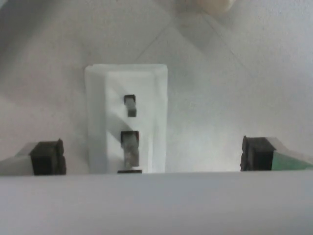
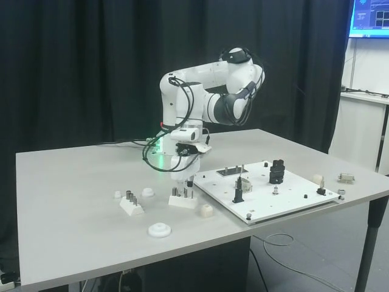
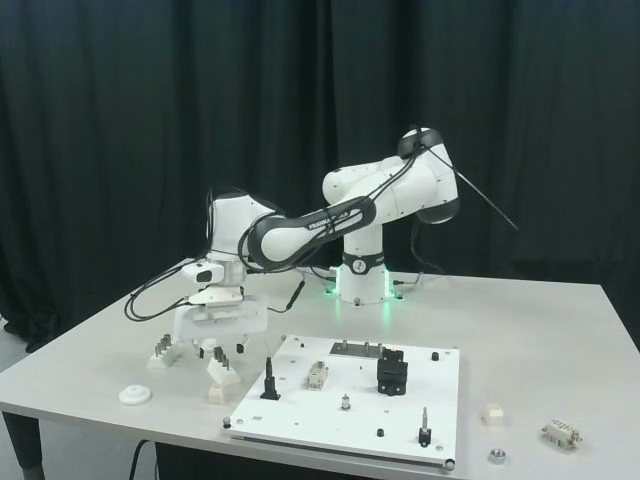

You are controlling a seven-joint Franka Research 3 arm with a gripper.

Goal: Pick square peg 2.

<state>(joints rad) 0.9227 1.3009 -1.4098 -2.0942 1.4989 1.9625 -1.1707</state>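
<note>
A white peg holder (image 1: 146,117) lies under my gripper (image 1: 151,156). Grey square pegs stand in it in a row: one farther out (image 1: 130,105), a middle one (image 1: 130,147), and a third (image 1: 129,171) mostly hidden behind the wrist's white edge. My black fingertips (image 1: 47,157) are open and wide apart, and the holder sits nearer the one shown at the picture's left. In the first room view the gripper (image 2: 184,181) hovers just above the holder (image 2: 182,201). The second room view shows the gripper (image 3: 220,349) over the same holder (image 3: 224,372). Nothing is held.
A second white holder with pegs (image 2: 132,205) stands close by. Near it lie a white gear (image 2: 159,230), a small white cube (image 2: 206,210) and two little white rings (image 2: 147,192). The white assembly board (image 2: 285,198) with black fixtures lies right beside the holder.
</note>
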